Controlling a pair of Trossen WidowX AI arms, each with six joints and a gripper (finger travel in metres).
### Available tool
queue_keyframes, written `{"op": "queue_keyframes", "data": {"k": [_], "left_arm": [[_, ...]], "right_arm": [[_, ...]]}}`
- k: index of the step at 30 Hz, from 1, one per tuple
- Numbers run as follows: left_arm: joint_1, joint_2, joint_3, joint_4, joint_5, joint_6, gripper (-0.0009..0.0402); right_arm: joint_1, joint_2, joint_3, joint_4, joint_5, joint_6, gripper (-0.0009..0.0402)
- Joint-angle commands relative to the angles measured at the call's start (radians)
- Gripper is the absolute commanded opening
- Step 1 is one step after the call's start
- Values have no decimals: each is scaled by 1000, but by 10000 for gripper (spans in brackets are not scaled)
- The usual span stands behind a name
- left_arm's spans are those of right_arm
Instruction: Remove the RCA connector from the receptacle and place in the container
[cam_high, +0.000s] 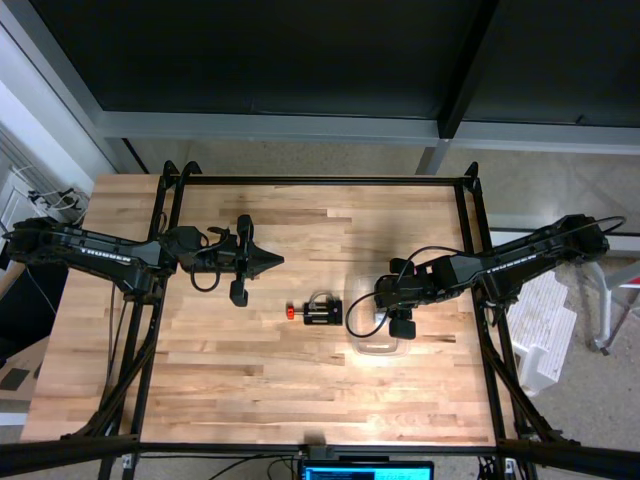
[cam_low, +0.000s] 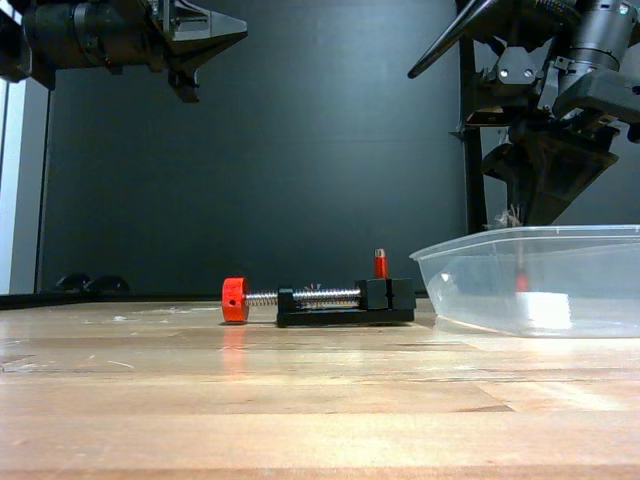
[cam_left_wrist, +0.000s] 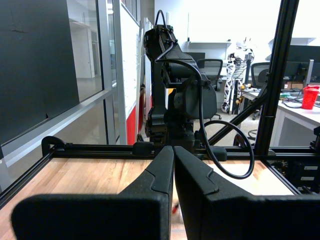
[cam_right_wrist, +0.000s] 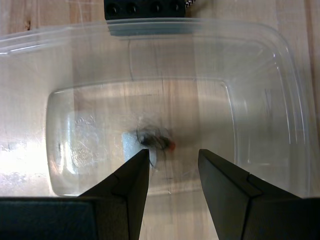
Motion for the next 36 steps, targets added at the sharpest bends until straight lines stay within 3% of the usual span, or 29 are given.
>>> {"op": "queue_keyframes", "data": {"k": [1, 12, 16, 18, 24, 30, 36], "left_arm": [[0, 0, 0, 0, 0, 0, 0], [0, 0, 0, 0, 0, 0, 0], [0, 0, 0, 0, 0, 0, 0], [0, 0, 0, 0, 0, 0, 0], [0, 0, 0, 0, 0, 0, 0], [0, 0, 0, 0, 0, 0, 0], [0, 0, 0, 0, 0, 0, 0]], "right_arm": [[2, -3, 6, 2, 0, -1, 140], [2, -11, 9, 2, -1, -3, 144], [-5, -18, 51, -11, -35, -4, 136], [-12, -24, 85, -24, -34, -14, 128], [-38, -55, 180, -27, -34, -92, 86], [-103, -132, 193, 57, -35, -174, -3], [-134, -227, 141, 275, -26, -237, -2]]}}
